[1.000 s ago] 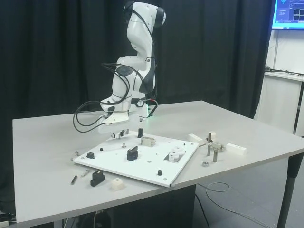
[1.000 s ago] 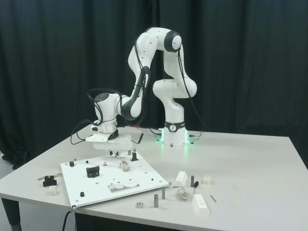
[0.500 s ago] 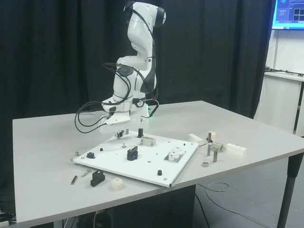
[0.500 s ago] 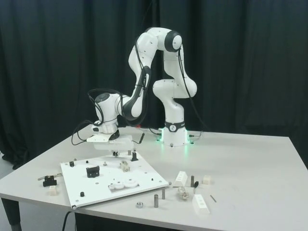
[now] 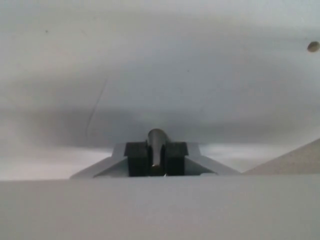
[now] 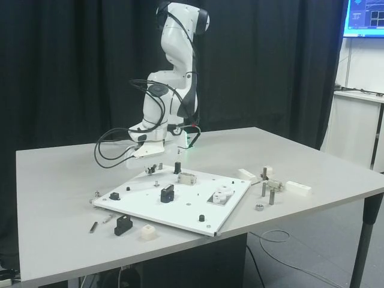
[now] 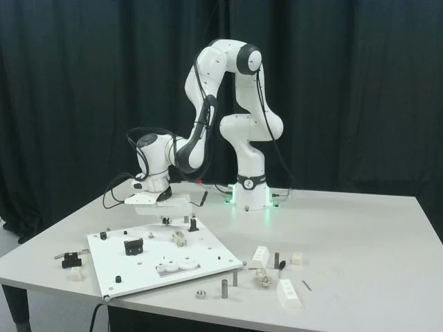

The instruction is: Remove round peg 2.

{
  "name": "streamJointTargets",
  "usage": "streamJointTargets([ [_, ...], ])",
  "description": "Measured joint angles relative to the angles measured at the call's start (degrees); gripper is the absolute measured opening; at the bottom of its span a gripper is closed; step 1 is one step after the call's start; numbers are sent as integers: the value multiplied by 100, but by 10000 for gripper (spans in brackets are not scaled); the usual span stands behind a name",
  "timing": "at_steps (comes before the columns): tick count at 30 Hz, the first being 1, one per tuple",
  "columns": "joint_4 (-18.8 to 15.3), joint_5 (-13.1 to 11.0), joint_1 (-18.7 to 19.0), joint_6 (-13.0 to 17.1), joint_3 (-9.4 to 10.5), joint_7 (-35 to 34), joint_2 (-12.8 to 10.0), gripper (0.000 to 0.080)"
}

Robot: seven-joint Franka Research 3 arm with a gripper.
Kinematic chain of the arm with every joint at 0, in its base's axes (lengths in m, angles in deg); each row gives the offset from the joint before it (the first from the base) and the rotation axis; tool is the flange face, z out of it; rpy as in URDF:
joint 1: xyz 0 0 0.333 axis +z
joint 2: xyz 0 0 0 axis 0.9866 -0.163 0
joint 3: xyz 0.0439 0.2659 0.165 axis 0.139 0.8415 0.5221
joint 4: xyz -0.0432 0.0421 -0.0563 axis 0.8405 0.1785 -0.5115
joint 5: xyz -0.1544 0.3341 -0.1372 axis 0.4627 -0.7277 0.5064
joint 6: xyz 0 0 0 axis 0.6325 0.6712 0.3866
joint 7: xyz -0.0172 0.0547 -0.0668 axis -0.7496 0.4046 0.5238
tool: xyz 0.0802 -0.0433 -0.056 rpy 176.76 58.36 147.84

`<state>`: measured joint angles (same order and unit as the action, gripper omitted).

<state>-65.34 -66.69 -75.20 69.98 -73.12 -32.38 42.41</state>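
Note:
In the wrist view my gripper (image 5: 157,159) is shut on a small grey round peg (image 5: 157,142), which stands up between the two black pads (image 5: 136,159). In the room views the gripper (image 6: 153,168) (image 7: 166,219) hangs just above the far edge of the white assembly board (image 6: 180,216) (image 7: 208,251), with the peg's lower end lifted off the board. The peg itself is too small to make out in the room views.
On the board stand a black knob (image 6: 167,193), a black peg (image 6: 177,168) and white gears (image 6: 222,193). Off the board lie a black block (image 6: 123,225), a white cube (image 6: 147,232), upright pegs (image 6: 267,186) and a white block (image 6: 298,188).
The gripper has risen slightly above the board's far edge and shifted a little, still holding the peg. Nothing else moved.

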Motion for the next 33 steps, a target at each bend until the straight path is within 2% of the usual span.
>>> streamJointTargets([
  [9, 16, 48, 0, -71, -9, 20, 40, 68],
  [19, 116, 240, 0, -423, -42, 20, 233, 68],
  [26, 222, 392, 2, -819, -65, 18, 492, 68],
  [33, 372, 699, 12, -1258, -65, -123, 813, 67],
])
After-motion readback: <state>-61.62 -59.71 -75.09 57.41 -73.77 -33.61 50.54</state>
